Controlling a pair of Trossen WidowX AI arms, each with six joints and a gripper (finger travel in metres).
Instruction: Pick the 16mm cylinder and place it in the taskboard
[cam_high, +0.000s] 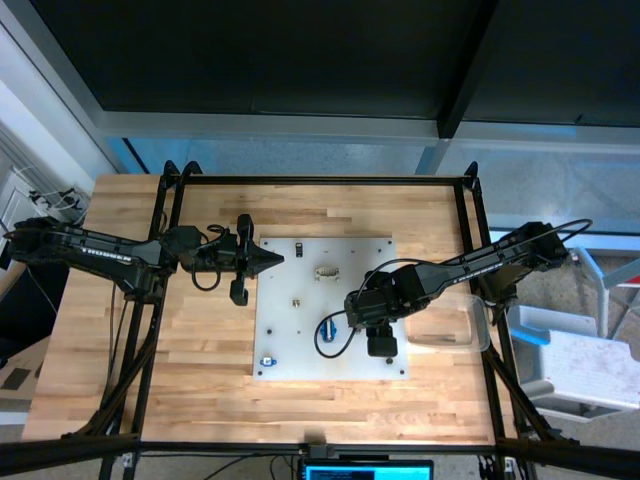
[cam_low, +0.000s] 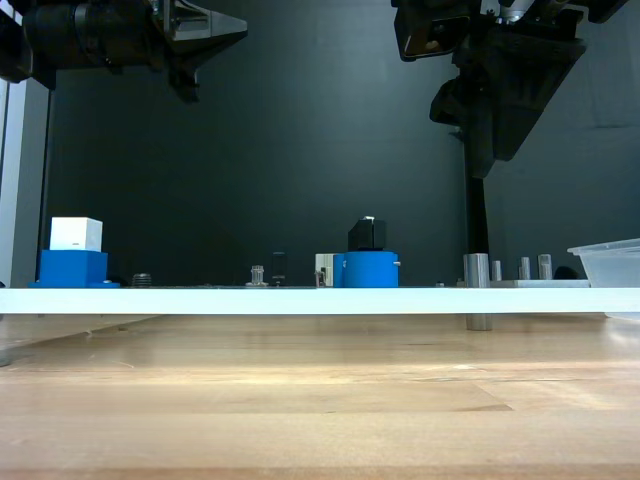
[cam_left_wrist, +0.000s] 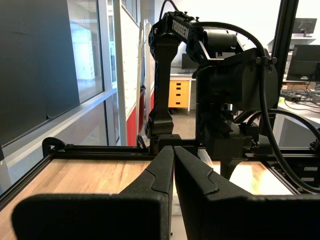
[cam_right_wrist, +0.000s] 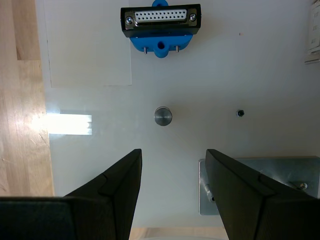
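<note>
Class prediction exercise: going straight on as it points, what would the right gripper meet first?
Probably the taskboard, beside the metal cylinder; depth unclear. The right gripper hovers open above it; left gripper, shut, over its left edge.

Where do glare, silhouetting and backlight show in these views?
Right wrist view: a glare patch on the taskboard below the open right end effector. Low view: both arms silhouetted against black. Left wrist view: a bright room backlights the shut left end effector, raised by the board's left edge.
</note>
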